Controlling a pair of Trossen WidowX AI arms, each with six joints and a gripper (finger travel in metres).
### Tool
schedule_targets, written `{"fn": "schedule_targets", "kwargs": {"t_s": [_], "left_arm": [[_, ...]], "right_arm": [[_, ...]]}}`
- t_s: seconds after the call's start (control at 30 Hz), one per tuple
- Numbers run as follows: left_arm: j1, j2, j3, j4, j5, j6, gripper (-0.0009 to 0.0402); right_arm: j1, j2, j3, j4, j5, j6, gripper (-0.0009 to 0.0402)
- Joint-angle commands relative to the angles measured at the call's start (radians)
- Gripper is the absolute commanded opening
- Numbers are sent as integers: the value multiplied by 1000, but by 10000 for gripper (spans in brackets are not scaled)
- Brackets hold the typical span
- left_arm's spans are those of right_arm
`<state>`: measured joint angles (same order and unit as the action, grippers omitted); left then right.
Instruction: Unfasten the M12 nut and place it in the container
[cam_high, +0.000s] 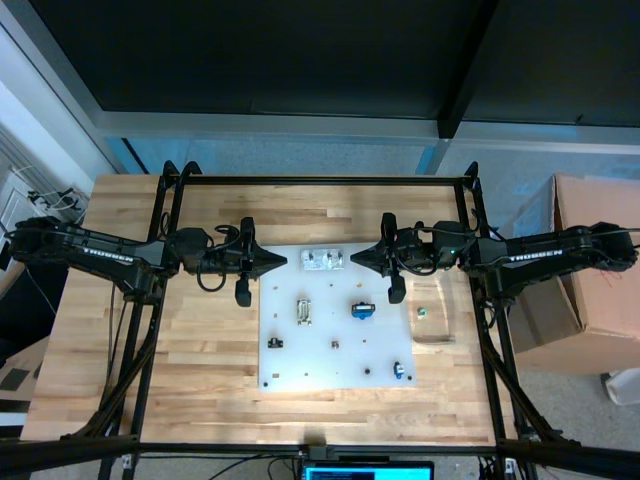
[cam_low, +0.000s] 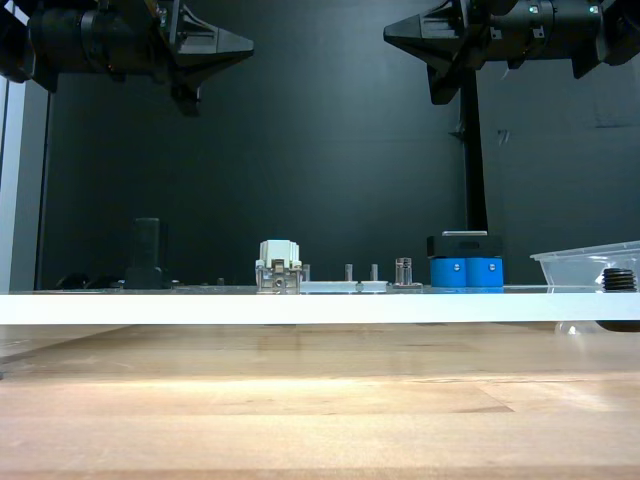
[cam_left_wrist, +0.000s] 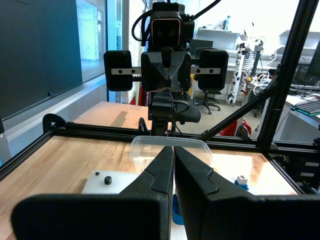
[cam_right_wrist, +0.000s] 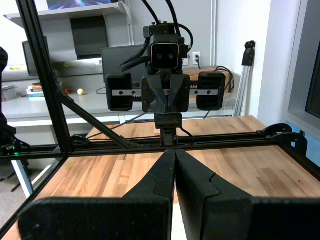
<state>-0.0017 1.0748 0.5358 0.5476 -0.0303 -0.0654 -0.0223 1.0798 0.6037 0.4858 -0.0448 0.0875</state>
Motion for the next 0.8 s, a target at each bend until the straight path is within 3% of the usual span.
{"fn": "schedule_targets", "kwargs": {"t_s": [0.03,0.8], "left_arm": [[0,0,0,0,0,0,0],[0,0,0,0,0,0,0]], "right_arm": [[0,1,1,-3,2,1,0],[0,1,1,-17,0,1,0]]}}
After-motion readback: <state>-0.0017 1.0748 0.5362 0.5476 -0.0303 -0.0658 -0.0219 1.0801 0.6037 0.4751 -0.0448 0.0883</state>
